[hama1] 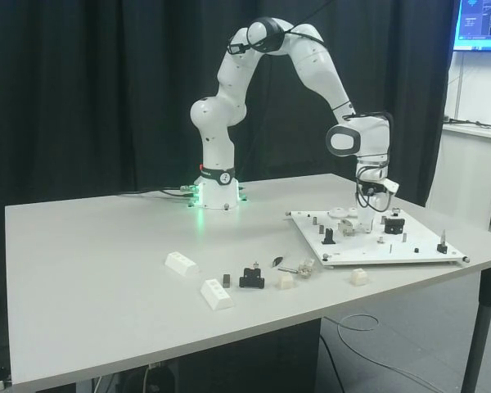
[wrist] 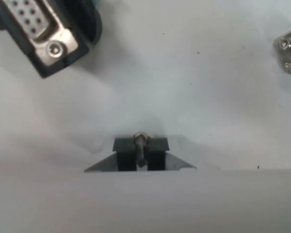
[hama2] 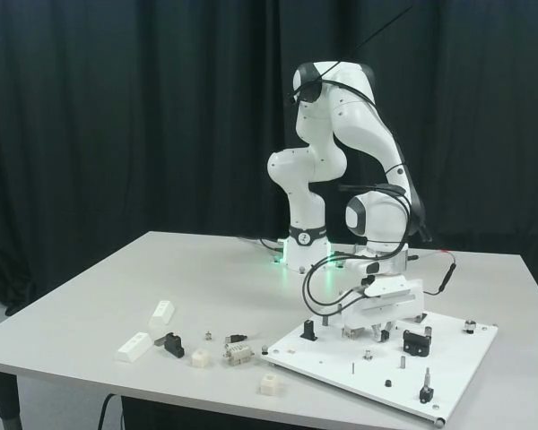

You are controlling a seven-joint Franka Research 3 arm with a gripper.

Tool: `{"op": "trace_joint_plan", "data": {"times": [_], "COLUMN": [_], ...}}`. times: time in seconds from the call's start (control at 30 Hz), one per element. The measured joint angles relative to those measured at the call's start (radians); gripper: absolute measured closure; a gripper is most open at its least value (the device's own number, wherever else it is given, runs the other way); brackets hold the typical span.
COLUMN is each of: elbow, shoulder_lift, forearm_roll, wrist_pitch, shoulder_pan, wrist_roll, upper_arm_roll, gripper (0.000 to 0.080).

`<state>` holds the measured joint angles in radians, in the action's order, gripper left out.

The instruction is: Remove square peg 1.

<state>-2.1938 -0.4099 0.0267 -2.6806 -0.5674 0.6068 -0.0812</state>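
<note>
In the wrist view my gripper (wrist: 140, 144) is shut on a small grey metal peg (wrist: 141, 155), which stands upright between the two black fingers (wrist: 122, 154). Below it lies the white assembly board (wrist: 194, 111). From the room views the gripper (hama1: 381, 201) (hama2: 377, 328) hangs low over the middle of the white board (hama1: 409, 254) (hama2: 457, 363), pointing straight down. The peg itself is too small to make out there. Whether the peg's lower end still touches the board is hidden.
A black-framed multi-pin connector (wrist: 41, 31) and a metal fitting (wrist: 290, 48) sit on the board near the gripper. Black fixtures and short pins (hama2: 418, 340) stand elsewhere on it. Loose on the table are white blocks (hama1: 182, 263) (hama1: 217, 294), a black part (hama1: 250, 281) and small white cubes (hama1: 359, 276).
</note>
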Motion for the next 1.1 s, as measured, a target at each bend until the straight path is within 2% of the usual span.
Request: {"op": "trace_joint_plan", "data": {"times": [0.57,1.1], "elbow": [0.0,0.0], "shoulder_lift": [0.0,0.003], "forearm_roll": [0.0,-0.002], "wrist_pitch": [0.0,0.004], "shoulder_pan": [0.001,0.002], "wrist_roll": [-0.069,-0.005], "upper_arm_roll": [0.0,0.001], "gripper": [0.076,0.076]}}
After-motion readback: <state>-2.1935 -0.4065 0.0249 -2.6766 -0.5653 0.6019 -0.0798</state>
